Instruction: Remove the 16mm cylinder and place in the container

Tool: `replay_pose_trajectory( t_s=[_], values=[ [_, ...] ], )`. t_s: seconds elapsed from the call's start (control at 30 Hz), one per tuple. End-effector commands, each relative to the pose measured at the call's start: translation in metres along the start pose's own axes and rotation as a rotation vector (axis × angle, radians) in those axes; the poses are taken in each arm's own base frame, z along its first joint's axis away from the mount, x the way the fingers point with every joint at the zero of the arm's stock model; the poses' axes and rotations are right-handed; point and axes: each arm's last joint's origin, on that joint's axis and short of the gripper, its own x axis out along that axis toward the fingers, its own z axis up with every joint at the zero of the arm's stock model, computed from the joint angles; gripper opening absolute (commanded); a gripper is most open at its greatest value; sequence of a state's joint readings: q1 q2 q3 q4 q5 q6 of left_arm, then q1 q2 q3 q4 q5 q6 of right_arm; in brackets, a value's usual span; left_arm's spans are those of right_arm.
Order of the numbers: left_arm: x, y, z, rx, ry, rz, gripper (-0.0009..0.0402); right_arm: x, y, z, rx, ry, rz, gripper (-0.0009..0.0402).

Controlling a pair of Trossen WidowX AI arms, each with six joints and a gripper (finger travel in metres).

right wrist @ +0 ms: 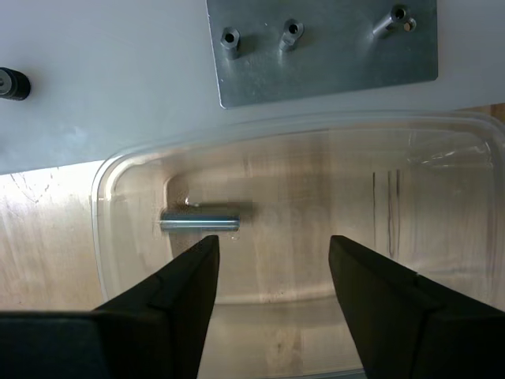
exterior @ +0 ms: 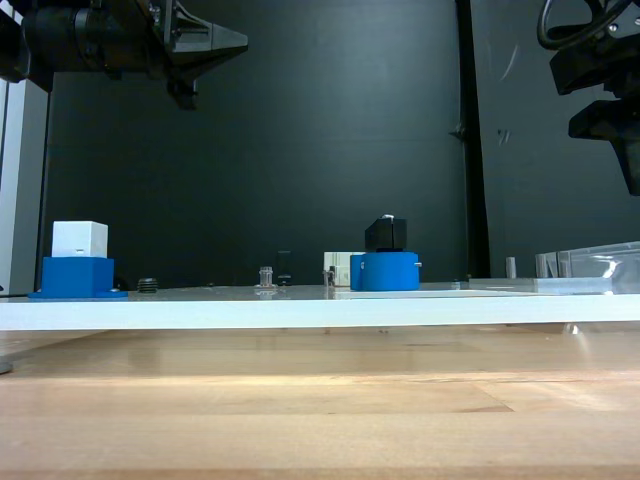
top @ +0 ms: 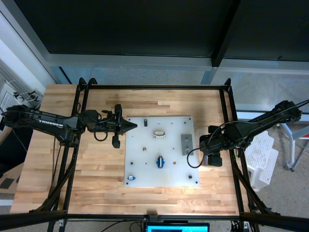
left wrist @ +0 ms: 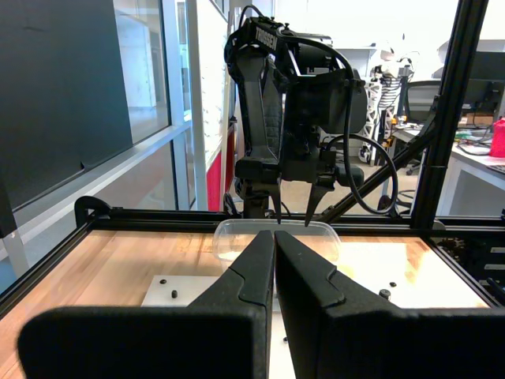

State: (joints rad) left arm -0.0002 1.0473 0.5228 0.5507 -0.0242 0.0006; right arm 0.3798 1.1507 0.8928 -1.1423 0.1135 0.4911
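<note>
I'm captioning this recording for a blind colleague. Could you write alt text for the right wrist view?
The 16mm cylinder lies on its side in the clear container, below the open, empty right gripper. Beyond the container sit the white board and a grey metal block. The left gripper, outside this view, hangs shut over the board's left edge.

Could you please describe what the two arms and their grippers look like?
Both arms are matte black; the left arm carries white Trossen lettering. The left gripper, by the white board's left edge, has black wedge fingers tapering to a point. The right gripper, above the container, has the same black fingers. A looped black cable hangs at each wrist.
</note>
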Motion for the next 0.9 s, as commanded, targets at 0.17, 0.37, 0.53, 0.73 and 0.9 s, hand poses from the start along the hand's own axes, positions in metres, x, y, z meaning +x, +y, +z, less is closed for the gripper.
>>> replay_pose_trajectory(
  t_s=[0.17,0.37,0.53,0.73,0.9],
  values=[
    [0.0,0.0,0.0,0.0,0.0,0.0,0.0,0.0,-0.001,0.008,-0.003,-0.074,-0.006,0.0208],
    [0.0,0.0,0.0,0.0,0.0,0.0,0.0,-0.004,-0.007,0.032,0.002,-0.269,0.004,0.0202],
    [0.0,0.0,0.0,0.0,0.0,0.0,0.0,-0.011,-0.011,0.056,-0.007,-0.489,0.05,0.0169],
    [0.0,0.0,0.0,0.0,0.0,0.0,0.0,-0.021,-0.016,0.075,-0.015,-0.693,0.065,0.0113],
    [0.0,0.0,0.0,0.0,0.0,0.0,0.0,-0.031,-0.022,0.089,-0.021,-0.87,0.063,0.006]
  ],
)
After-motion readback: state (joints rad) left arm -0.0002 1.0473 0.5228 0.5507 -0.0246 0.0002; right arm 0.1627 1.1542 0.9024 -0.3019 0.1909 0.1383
